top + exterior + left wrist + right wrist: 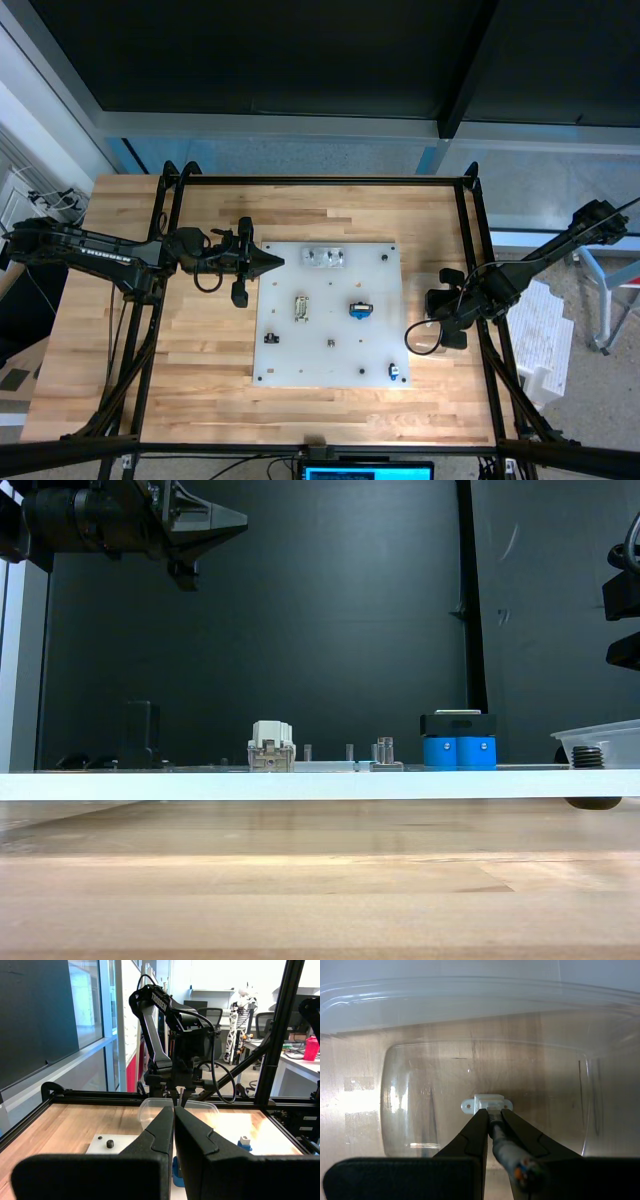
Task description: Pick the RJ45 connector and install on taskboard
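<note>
RJ45 connector [493,1129], a small greyish plug, sits pinched between the two fingers of the right hand [490,1113], which close on it from either side. A short cable stub [517,1167] runs back from the plug and ends in cut coloured wires. Just past the fingertips lies a small white piece [486,1103] with two ears; whether it touches the plug cannot be told. Hand and plug are inside the clear plastic tray [420,1007], whose floor and curved walls surround them, with wood grain showing through.

From above, the right hand [444,304] points down over that tray, which stands on the tabletop [200,350] just beside the right edge of the taskboard [330,372].

The taskboard lies flat in the middle of the tabletop and carries a silver block [325,258] near its far edge, a beige socket [300,307] and a blue piece [360,310] towards the centre.

The left hand [273,262] is held high above the taskboard's left edge, level and pointing right, with its fingers [160,1130] pressed together and nothing between them.
</note>
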`<action>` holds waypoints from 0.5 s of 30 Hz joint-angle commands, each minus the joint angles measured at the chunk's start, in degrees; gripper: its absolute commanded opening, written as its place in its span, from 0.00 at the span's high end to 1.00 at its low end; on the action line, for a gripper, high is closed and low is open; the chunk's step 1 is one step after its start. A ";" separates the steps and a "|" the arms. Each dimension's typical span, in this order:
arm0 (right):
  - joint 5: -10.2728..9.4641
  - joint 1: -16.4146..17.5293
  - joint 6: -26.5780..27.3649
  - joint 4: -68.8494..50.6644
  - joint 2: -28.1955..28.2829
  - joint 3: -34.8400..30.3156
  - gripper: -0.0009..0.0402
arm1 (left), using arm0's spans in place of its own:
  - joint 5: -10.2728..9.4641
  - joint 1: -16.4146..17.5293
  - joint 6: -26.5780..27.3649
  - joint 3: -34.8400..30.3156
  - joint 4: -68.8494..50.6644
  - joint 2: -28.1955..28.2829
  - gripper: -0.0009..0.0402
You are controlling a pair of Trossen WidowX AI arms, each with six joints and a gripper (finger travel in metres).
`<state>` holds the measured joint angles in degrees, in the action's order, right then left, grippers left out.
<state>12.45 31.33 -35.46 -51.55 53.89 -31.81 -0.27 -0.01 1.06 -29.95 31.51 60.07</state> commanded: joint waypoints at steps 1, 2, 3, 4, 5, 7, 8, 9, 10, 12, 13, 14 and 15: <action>0.04 0.02 -0.02 0.00 0.00 -0.26 0.97 | 0.00 0.00 0.00 0.00 0.02 0.02 0.98; 0.04 0.02 -0.02 0.02 0.00 -0.26 0.98 | 0.00 0.02 0.00 0.00 0.02 0.02 0.98; 0.02 0.02 -0.04 0.02 0.00 -0.26 0.98 | 0.00 0.00 0.00 0.00 0.02 0.02 0.98; 0.00 0.02 -0.04 0.04 0.00 -0.26 0.98 | 0.00 0.00 0.00 0.00 0.02 0.02 0.98; 0.00 0.02 -0.04 0.04 0.02 -0.35 0.98 | 0.00 0.02 0.00 0.00 0.02 0.02 0.98; 0.00 -0.04 -0.02 -0.02 0.09 -0.68 0.98 | 0.00 0.00 0.00 0.00 0.02 0.02 0.98; -0.02 -0.11 -0.02 -0.22 0.28 -0.98 0.98 | 0.00 0.00 0.00 0.00 0.02 0.02 0.98; -0.02 -0.17 -0.02 -0.59 0.39 -1.33 0.98 | 0.00 0.02 0.00 0.00 0.02 0.04 0.98; -0.02 -0.20 -0.02 -0.96 0.55 -1.73 0.98 | 0.00 0.00 0.00 0.00 0.02 0.02 0.98; -0.02 -0.22 -0.02 -1.92 0.63 -2.64 0.98 | 0.00 0.02 0.00 0.00 0.02 0.02 0.98; 0.00 -0.22 -0.04 -2.32 0.63 -3.17 0.98 | 0.00 0.00 0.00 0.00 0.02 0.02 0.98; -0.02 -0.22 -0.04 -2.73 0.63 -3.67 0.98 | 0.00 0.00 -0.02 0.00 0.02 0.02 0.98; -0.02 -0.22 -0.04 -3.37 0.63 -4.24 0.98 | 0.00 0.02 0.00 0.00 0.02 0.02 0.98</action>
<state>12.45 31.11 -35.46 -54.13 54.50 -35.40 -0.27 -0.01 1.06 -29.93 31.51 60.07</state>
